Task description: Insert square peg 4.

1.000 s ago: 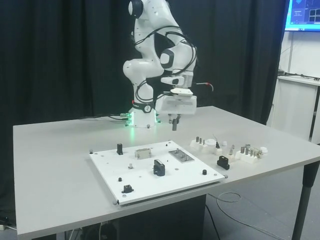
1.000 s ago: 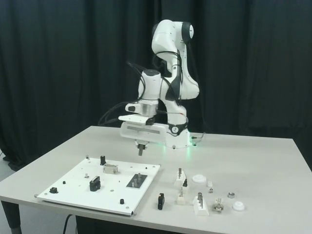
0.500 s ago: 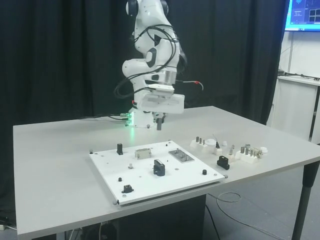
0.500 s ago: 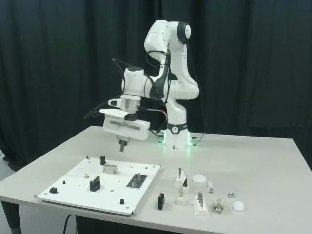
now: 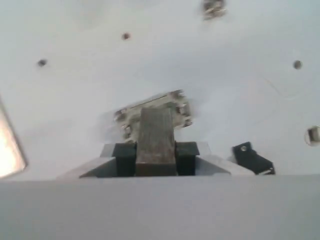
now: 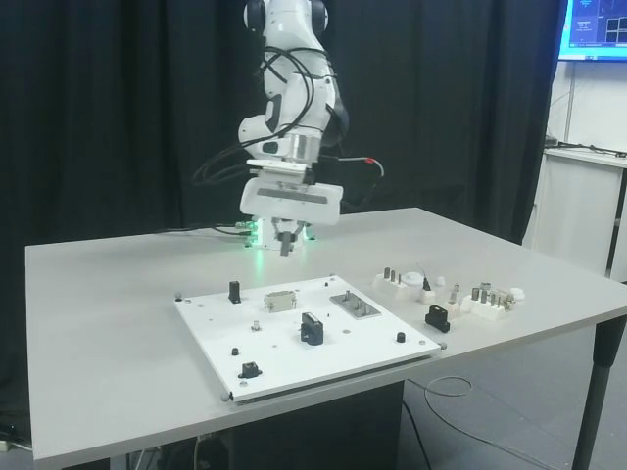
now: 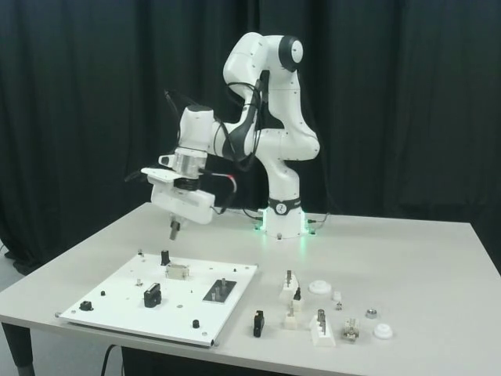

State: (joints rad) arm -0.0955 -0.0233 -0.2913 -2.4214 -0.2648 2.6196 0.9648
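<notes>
My gripper (image 6: pixel 285 241) hangs well above the back edge of the white board (image 6: pixel 323 354), shut on a grey square peg (image 6: pixel 285 250) that sticks down from between the fingers. In the second room view the gripper (image 7: pixel 174 226) and the peg (image 7: pixel 173 233) are high over the board's (image 7: pixel 117 313) far left part. In the wrist view the peg (image 5: pixel 156 137) is clamped by the gripper (image 5: pixel 156 159) between two black fingers (image 5: pixel 124 157), and a grey socket block (image 5: pixel 172 102) on the board lies right behind the peg's tip. That block (image 6: pixel 280 299) sits on the board's back half.
Black clips (image 6: pixel 312 327) (image 6: pixel 235 290) and a grey plate with pins (image 6: pixel 355 305) stand on the board. White holders with small parts (image 6: pixel 402 282) (image 6: pixel 490 299) and a black part (image 6: pixel 437 317) lie to the board's right. The arm's base (image 6: pixel 277 230) stands behind.
The arm has swung left, carrying the peg from above the board's right side to above its back left part. The fingers have stayed shut on the peg.
</notes>
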